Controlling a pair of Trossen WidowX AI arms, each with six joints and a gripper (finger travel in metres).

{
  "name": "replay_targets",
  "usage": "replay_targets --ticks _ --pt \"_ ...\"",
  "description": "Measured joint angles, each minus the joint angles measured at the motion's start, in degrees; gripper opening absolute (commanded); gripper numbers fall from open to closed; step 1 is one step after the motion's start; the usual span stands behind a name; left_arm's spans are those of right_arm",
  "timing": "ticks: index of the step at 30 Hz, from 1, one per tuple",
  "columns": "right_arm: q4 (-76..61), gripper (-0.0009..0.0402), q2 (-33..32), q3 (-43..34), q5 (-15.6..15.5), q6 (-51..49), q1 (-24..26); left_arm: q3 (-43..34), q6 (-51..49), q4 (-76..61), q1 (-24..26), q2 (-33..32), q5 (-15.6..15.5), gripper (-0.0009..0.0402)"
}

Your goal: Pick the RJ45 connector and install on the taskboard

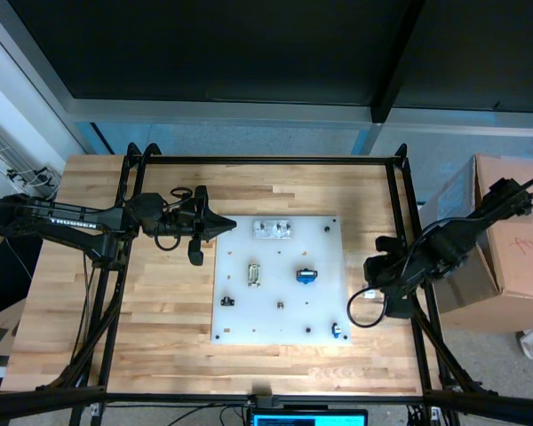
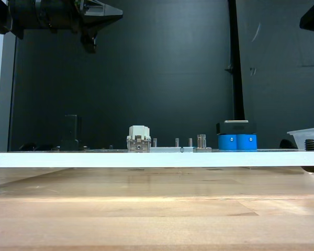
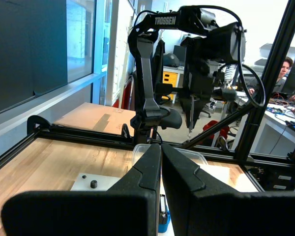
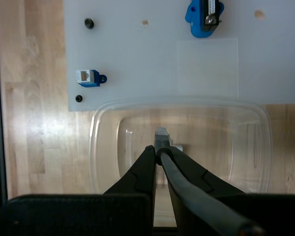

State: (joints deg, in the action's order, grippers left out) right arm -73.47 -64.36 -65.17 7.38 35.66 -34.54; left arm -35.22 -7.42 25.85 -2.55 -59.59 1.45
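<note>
RJ45 connector (image 4: 162, 134) being clamped in right tool (image 4: 160, 149), cable (image 4: 187, 189) being trailed back along it; being held over clear tray (image 4: 95, 147) (tray sitting on tabletop (image 4: 34, 123) at taskboard (image 4: 137, 59) edge). Opposite, left tool (image 3: 161, 147) being held clenched, empty, high above taskboard's left edge.

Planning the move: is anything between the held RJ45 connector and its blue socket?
Nothing visible. The right gripper holds the RJ45 connector above the clear tray; the left gripper hovers, shut, at the board's left edge.

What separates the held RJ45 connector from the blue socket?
Right wrist view: tray rim, bare taskboard. Right end effector above tray; left end effector near taskboard.
</note>
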Motion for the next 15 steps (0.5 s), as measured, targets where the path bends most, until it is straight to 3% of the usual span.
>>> replay_targets --ticks 15 --pt "8.0 0.0 -11.1 0.0 -2.9 0.0 -0.8 0.0 0.0 0.0 0.0 0.0 0.0 0.0"
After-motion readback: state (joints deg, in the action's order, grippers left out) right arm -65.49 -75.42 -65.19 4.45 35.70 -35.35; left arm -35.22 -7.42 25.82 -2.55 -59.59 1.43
